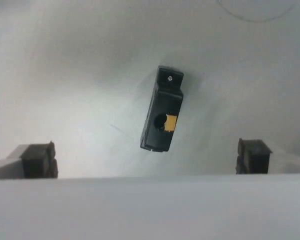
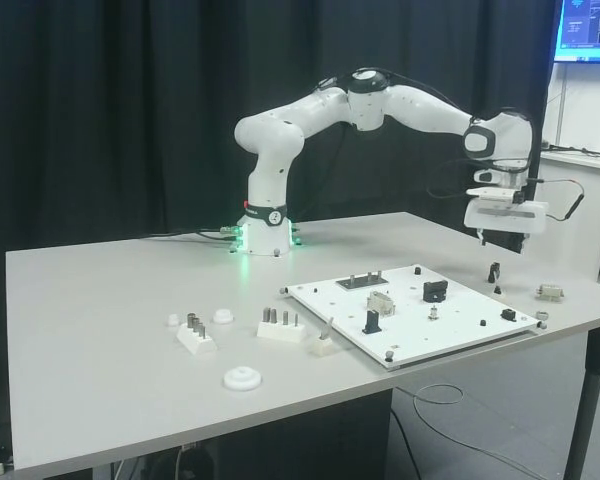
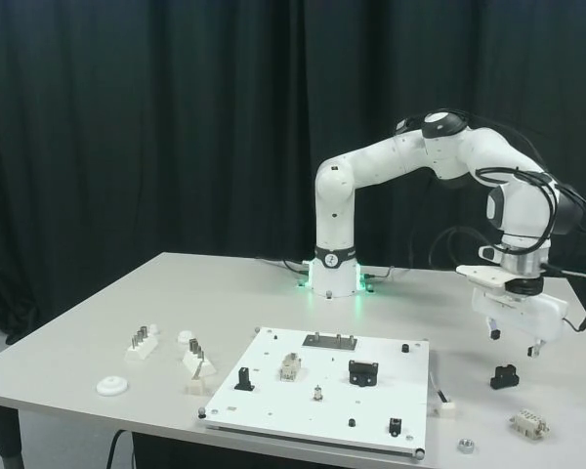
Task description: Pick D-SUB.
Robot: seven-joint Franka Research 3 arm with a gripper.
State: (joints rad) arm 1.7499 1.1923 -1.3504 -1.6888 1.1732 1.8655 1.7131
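A white gear-shaped disc point(image 2: 243, 378) lay nearest the first room camera, close to the front edge of the grey table point(image 2: 100, 310). Behind it stood two white blocks point(image 2: 196, 334) carrying grey pins, and to one side a white board point(image 2: 410, 310) held several small black and grey parts. Black curtains point(image 3: 176, 117) closed off the back of the room, and green light glowed at the base of the white arm point(image 3: 336, 276). The arm reached out past the board, its gripper point(image 3: 516, 341) hanging above the bare table with its fingers spread wide and holding nothing. Below it, on the table beside the board, lay a small black connector point(image 1: 162, 109); in the wrist view it sat between the two fingertips. A grey plug point(image 3: 528, 423) rested near the table's edge.
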